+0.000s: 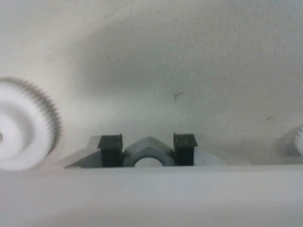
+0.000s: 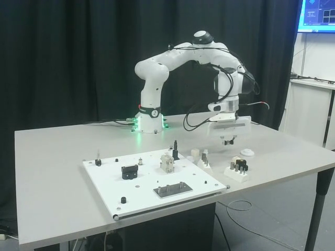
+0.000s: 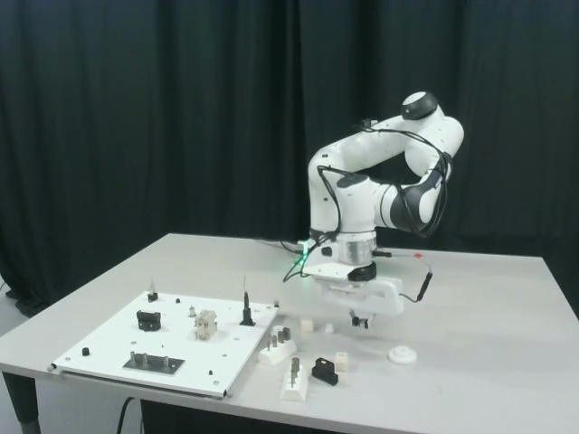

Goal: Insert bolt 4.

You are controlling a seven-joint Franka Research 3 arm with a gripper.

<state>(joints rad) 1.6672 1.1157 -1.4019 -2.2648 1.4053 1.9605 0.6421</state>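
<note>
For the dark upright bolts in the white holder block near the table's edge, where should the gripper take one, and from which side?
Take one of the dark upright bolts by its exposed top, with the gripper descending from straight above. They stand vertical, lower ends sunk in the white holder block, close together, so a sideways approach looks crowded.

One white assembly board (image 3: 109, 353), two white bolt holder blocks (image 3: 277, 353) (image 3: 294, 387), one white gear (image 3: 402, 355), one black bracket (image 3: 325, 371), one robot arm (image 3: 380, 194).
</note>
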